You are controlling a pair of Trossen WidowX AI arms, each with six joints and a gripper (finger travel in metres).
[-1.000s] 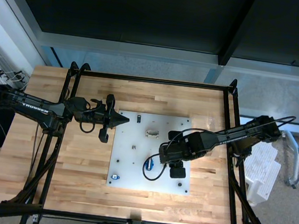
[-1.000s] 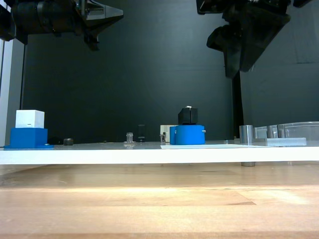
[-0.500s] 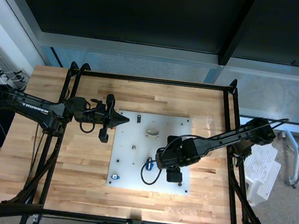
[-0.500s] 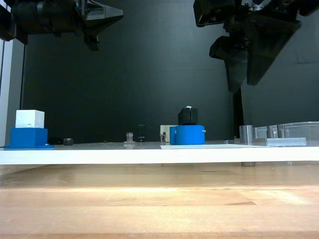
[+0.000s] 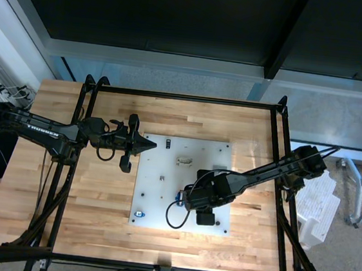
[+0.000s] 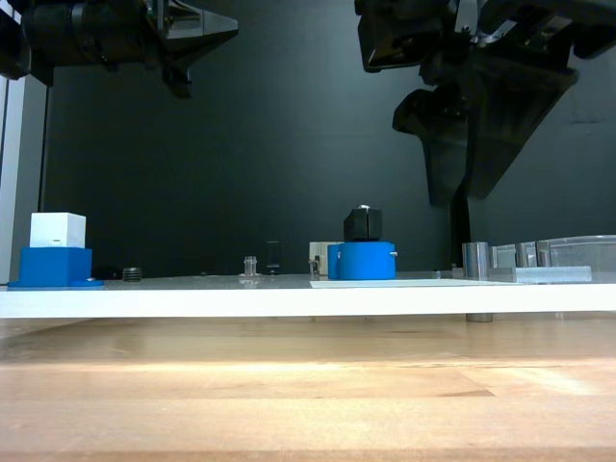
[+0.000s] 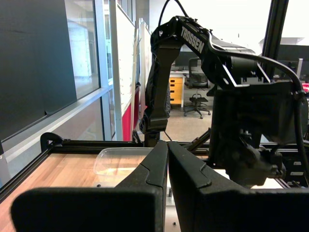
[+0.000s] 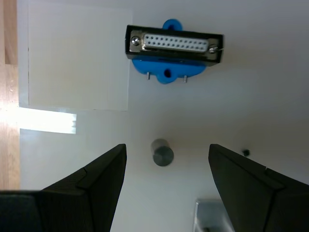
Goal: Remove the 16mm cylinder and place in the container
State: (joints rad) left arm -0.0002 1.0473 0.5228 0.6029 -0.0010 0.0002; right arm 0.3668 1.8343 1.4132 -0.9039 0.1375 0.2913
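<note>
While the right gripper (image 8: 167, 147) hangs well above the white board (image 5: 154, 204) with its fingers spread wide and nothing between them, line it up before you go down. The wrist view looks straight down on the short grey peg (image 8: 162, 152), which stands upright in the board, almost centred in the gap between the two fingers (image 8: 99, 179). Nudge sideways until it sits dead centre.

Come down vertically. The low view shows the peg (image 6: 476, 260) standing only a little proud of the board, so I judge you need the fingertips close to the surface to get a firm hold. Watch the blue connector (image 8: 174, 48) just beyond the peg and the grey metal block (image 8: 207, 215) on its other side; both are near, though outside the finger paths.

Squeeze gently, then pull straight up. A tilted pull would likely jam the peg in its hole.

The clear tub (image 7: 120, 162) waits on the far part of the board, well apart from the peg, so lift high before you carry across.

The left gripper (image 7: 167, 154) hovers by the board's left edge, fingers pressed together and empty; leave it parked.
</note>
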